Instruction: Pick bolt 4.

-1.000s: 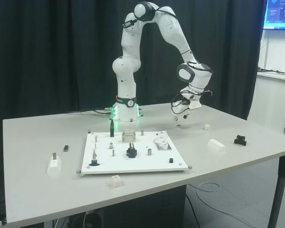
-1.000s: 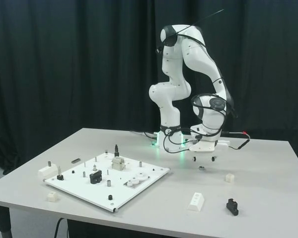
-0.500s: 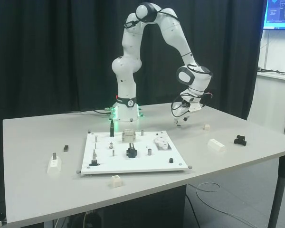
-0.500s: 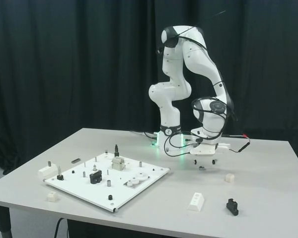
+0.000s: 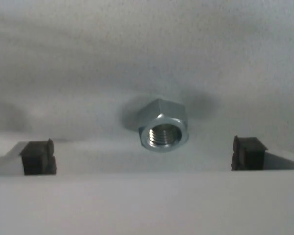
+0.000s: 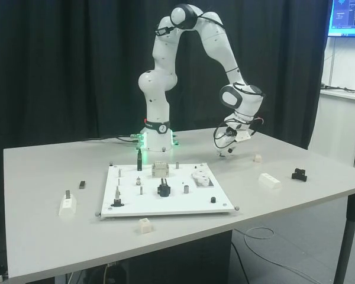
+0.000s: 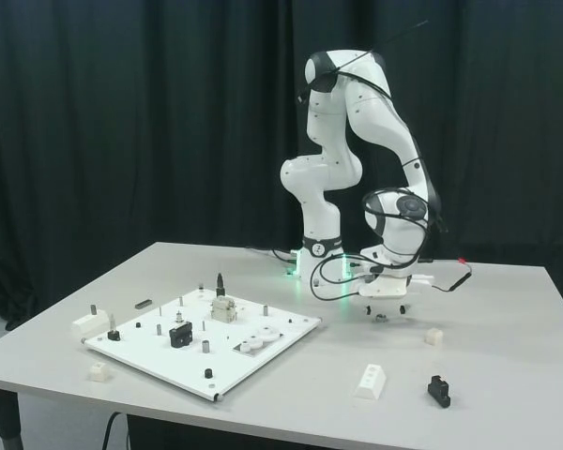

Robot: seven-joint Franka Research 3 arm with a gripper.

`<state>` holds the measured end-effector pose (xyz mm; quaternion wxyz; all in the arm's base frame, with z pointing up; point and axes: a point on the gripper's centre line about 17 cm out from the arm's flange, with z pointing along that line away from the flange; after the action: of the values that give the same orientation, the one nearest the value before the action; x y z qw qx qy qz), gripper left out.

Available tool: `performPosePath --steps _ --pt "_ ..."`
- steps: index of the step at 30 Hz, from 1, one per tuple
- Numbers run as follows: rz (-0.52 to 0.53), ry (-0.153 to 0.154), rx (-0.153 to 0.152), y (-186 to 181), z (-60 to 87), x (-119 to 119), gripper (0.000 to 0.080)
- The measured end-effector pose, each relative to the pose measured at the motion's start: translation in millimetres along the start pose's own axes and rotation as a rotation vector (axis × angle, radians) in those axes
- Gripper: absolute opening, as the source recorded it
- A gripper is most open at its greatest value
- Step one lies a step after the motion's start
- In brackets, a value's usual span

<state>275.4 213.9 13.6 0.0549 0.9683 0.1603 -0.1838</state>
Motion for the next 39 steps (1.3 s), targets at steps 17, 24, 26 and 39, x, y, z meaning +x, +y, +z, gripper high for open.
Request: performPosePath --steps 17,24,26,39 --pt "-0.010 -0.002 -0.002 3.9 5.9 2.3 0.0800" --pt "-0.019 -0.003 -0.009 6.7 7.1 2.6 0.0800" --pt "-0.019 -0.004 -0.009 6.9 7.4 2.6 0.0800" --pt "-0.027 -0.004 -0.015 8.8 9.4 3.2 0.0800"
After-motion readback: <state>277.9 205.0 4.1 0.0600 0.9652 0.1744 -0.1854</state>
